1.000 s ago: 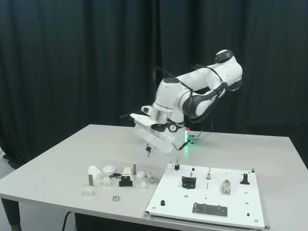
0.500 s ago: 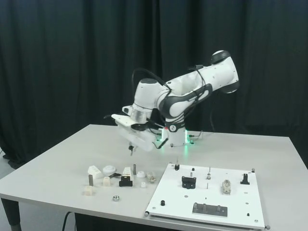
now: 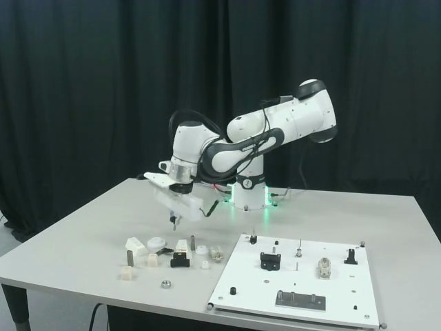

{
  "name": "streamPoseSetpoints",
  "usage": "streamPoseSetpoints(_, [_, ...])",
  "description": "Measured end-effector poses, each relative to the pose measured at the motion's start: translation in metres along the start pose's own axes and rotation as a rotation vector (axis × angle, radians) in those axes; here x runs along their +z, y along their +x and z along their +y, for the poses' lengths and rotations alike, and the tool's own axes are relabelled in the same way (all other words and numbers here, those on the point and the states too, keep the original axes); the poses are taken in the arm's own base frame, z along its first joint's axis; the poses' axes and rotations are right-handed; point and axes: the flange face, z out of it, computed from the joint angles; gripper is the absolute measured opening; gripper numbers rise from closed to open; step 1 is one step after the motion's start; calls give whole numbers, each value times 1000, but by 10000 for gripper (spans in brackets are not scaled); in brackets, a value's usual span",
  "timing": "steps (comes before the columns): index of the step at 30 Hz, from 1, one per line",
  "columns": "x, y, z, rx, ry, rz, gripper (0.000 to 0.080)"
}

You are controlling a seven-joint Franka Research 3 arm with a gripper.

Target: Place round peg 2.

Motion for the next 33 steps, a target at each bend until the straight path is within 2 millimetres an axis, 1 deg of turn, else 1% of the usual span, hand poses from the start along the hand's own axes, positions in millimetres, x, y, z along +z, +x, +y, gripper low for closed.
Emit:
streamPoseSetpoints(5, [18,3,6,3,19,-21,74])
streamPoseSetpoints(11, [33,1,10,8,37,-41,74])
streamPoseSetpoints(18, [41,-1,11,8,43,-48,74])
streamPoseSetpoints(19, [41,-1,11,8,44,-48,120])
streamPoseSetpoints(23, [41,0,11,11,48,-42,120])
streamPoseSetpoints(24, [40,0,11,11,51,-40,396])
streamPoseSetpoints(29, [34,3,7,11,63,-23,396])
streamPoseSetpoints(30, [32,4,6,11,67,-19,688])
streamPoseSetpoints(33, [26,6,3,10,79,-11,688])
